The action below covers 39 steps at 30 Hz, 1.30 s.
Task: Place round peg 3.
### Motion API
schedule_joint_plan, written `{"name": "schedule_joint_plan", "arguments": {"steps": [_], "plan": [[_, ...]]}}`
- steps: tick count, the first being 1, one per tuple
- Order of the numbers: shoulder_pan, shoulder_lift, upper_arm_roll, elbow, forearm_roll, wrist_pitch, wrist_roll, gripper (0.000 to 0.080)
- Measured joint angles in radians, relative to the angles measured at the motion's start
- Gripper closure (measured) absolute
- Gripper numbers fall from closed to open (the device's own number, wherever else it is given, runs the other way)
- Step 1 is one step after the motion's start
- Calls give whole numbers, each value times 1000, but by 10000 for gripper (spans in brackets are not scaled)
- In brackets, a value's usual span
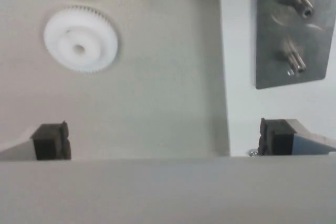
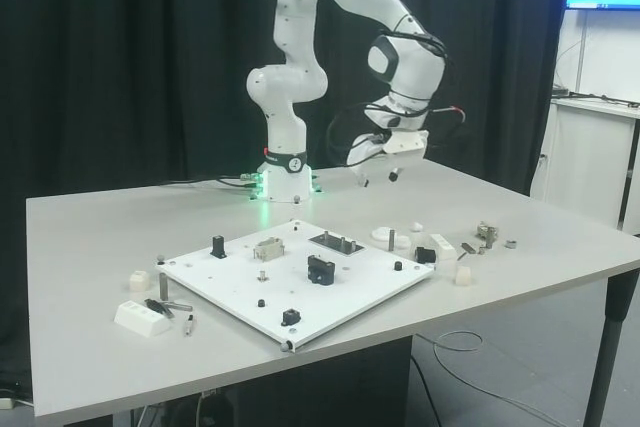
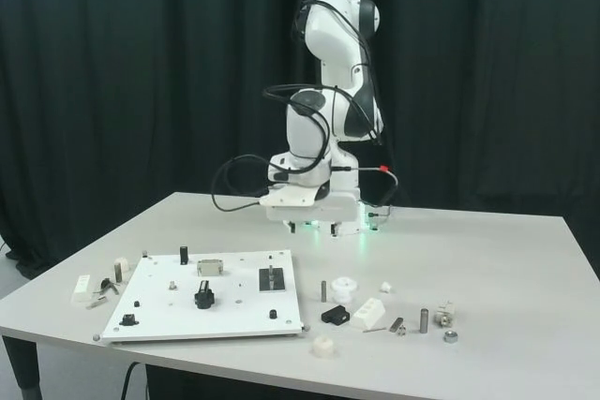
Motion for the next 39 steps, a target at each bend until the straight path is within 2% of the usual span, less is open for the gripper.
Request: {"name": "schedule_joint_plan", "arguments": {"steps": [8,16,22,33,39], "plan": [[-1,-87,-26,-98,-13,57,-2,3],[-1,-142,-49,-160,-20,114,1,3],[-1,-158,-67,-174,-28,135,8,3],[-1,-163,-88,-174,-56,157,7,3],[-1,-163,-90,-174,-65,160,-64,3]]}}
